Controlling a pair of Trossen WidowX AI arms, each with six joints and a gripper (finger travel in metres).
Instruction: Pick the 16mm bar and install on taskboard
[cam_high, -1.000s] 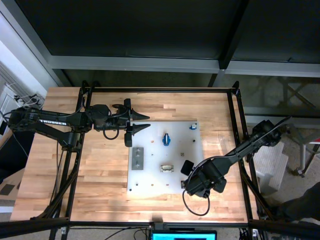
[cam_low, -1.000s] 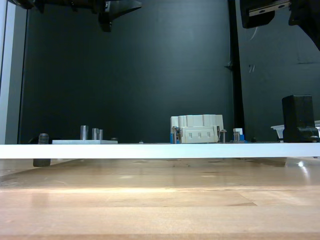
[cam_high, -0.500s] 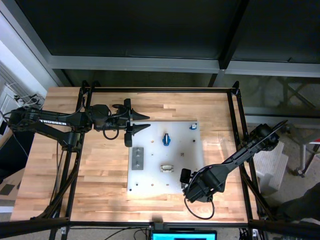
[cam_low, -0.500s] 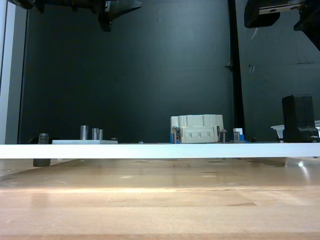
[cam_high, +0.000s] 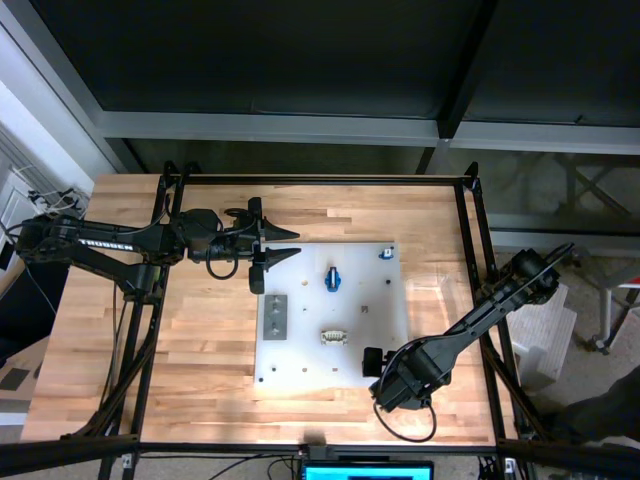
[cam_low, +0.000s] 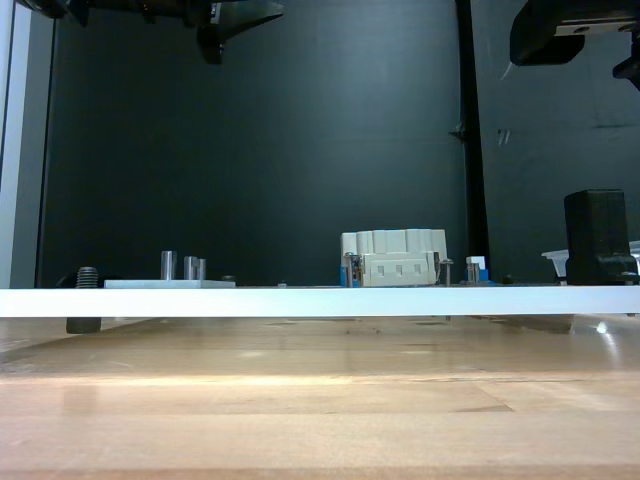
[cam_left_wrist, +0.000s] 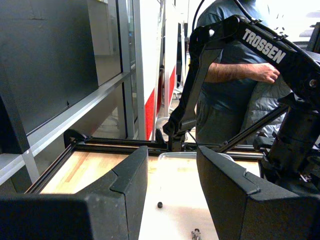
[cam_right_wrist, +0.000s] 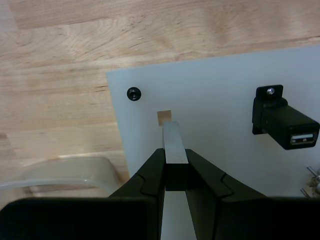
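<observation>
Holding bar (cam_right_wrist: 174, 144) clamped in right gripper (cam_right_wrist: 175, 159) over board (cam_high: 300, 350) near-right corner; next, align with square hole (cam_right_wrist: 164, 118), lower straight; left gripper (cam_high: 298, 243) spread, high by far-left corner.

16mm bar (cam_right_wrist: 174, 135) partly hidden by right tool (cam_right_wrist: 175, 154)

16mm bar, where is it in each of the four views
Right wrist view: 16mm bar held in the right gripper, tip beside the taskboard's square hole, not in it.
High view: hidden under the right gripper at the board's near right corner; left gripper open over its far left corner.
Low view: not seen.
Left wrist view: not seen.
Shared landmark: black socket block, near right in high, far right in low.
</observation>
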